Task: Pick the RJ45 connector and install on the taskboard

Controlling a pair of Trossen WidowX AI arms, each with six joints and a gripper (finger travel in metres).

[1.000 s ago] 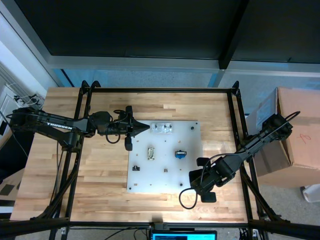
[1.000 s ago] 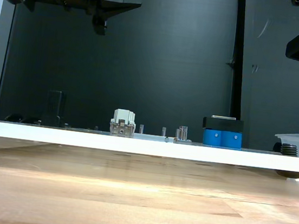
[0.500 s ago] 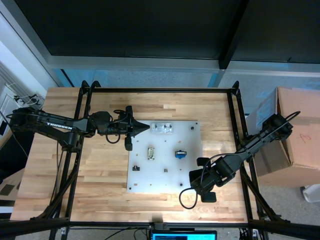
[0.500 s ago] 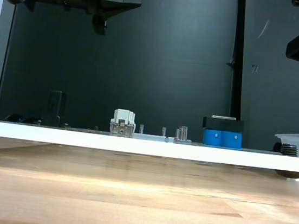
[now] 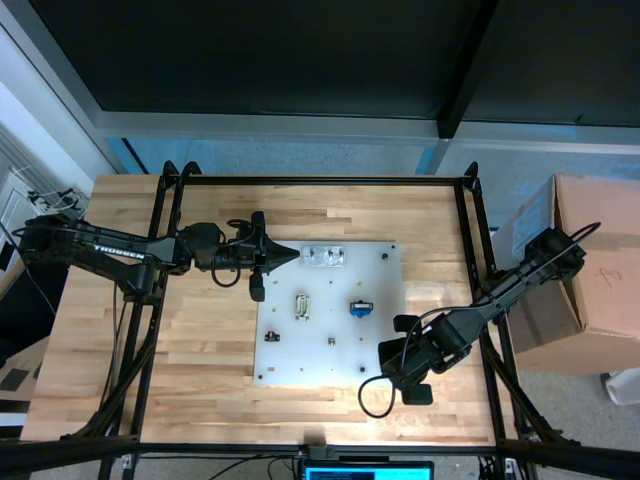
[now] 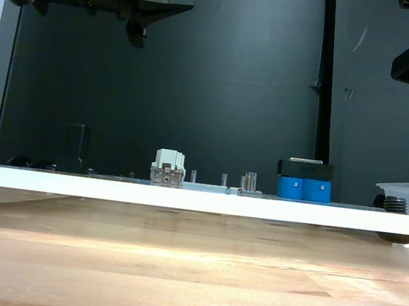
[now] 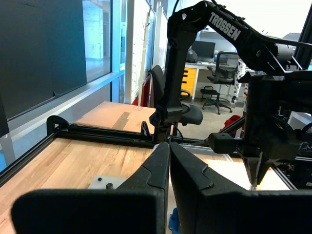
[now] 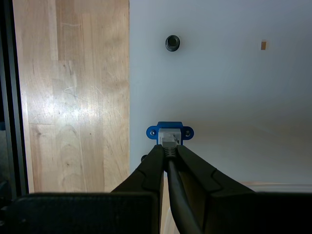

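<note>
The RJ45 connector (image 8: pixel 168 139), a pale plug on a black cable (image 8: pixel 176 195), is held in my right gripper (image 8: pixel 168 147), whose fingers are shut on it. It hangs above the white taskboard (image 8: pixel 234 87), clear of its seat, in line with the blue RJ45 mount (image 8: pixel 169 131). From above, my right gripper (image 5: pixel 386 356) is over the board's near right part, with the blue mount (image 5: pixel 360 308) farther in and the cable looping (image 5: pixel 373 396) off the board. My left gripper (image 5: pixel 287 256) is shut and empty, held high at the board's far left edge (image 6: pixel 179 4).
A white multi-pin connector (image 5: pixel 301 305) and small metal posts (image 6: pixel 249 182) stand on the board, with a clear part (image 5: pixel 323 257) at its far edge. A black screw (image 8: pixel 172 43) sits in the board. Black frame rails (image 5: pixel 478 250) border the table; a cardboard box (image 5: pixel 590 270) stands to the right.
</note>
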